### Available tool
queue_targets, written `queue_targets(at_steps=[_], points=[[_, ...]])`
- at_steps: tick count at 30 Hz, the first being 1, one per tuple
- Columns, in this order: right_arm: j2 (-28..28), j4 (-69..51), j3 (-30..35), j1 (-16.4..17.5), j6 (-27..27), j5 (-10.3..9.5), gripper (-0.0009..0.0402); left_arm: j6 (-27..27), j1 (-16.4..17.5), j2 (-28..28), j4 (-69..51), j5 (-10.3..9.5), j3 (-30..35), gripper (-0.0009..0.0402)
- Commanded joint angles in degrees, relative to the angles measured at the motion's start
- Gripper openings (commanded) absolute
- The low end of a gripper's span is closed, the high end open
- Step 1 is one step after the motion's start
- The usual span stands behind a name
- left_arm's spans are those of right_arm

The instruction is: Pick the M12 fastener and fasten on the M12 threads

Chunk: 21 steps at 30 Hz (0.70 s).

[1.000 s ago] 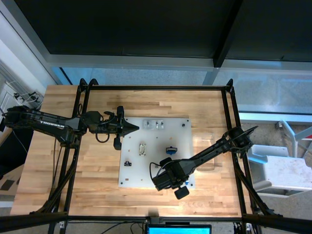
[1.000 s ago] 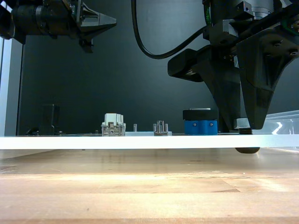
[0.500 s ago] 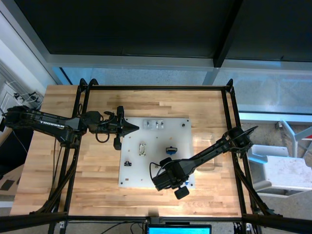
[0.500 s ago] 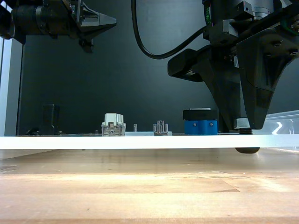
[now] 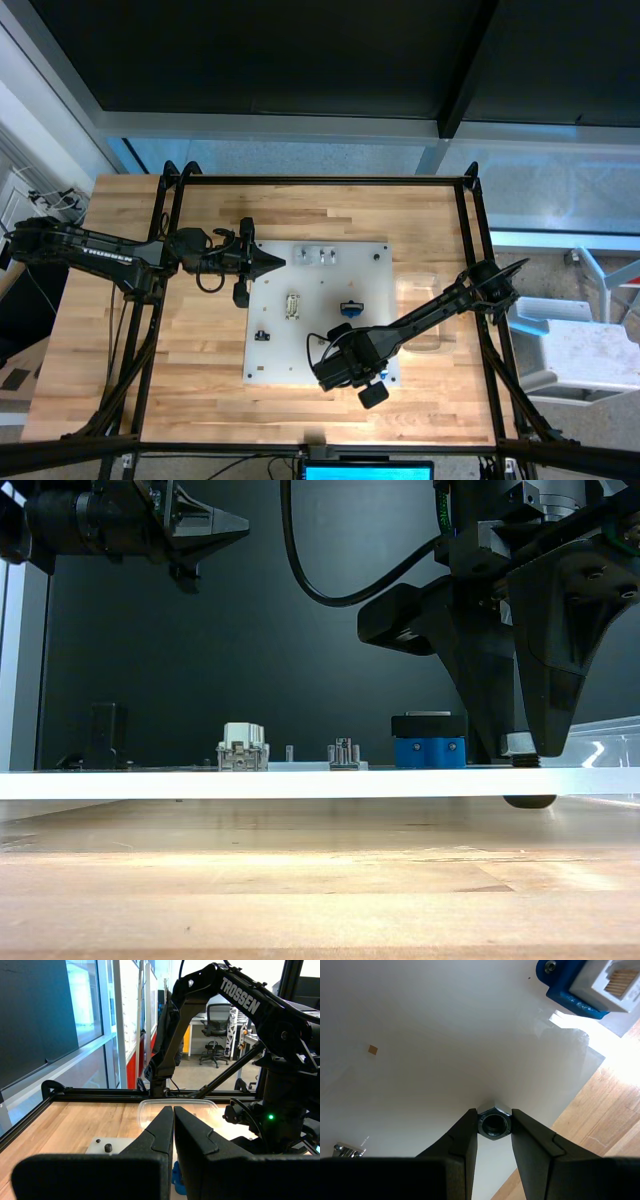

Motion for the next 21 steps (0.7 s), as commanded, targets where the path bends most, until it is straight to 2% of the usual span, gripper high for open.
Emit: queue_targets(at_steps=[1, 10, 17, 18, 21], points=[[-0.42, -0.13, 0.09, 0.02, -0.15, 0.02, 0.0085, 0.02, 0.02, 0.00, 0.02, 0.02, 0.00, 0.0000], [-0.92, -0.13, 0.09, 0.07, -0.20, 0.02, 0.0159, 0.02, 0.00, 0.00, 0.02, 0.00, 0.00, 0.0000], [-2.45, -0.70, 0.09, 0.85, -0.24, -0.55, 0.0174, 0.02, 0.00, 0.00, 0.02, 0.00, 0.00, 0.0000], [-2.82, -0.85, 0.11, 1.03, -0.74, -0.52, 0.0173, 0.02, 0.00, 0.00, 0.02, 0.00, 0.00, 0.0000], [-4.57, -1.92, 0.11, 1.16, -6.95, -0.50, 0.0170, 0.02, 0.00, 0.00, 0.02, 0.00, 0.00, 0.0000]])
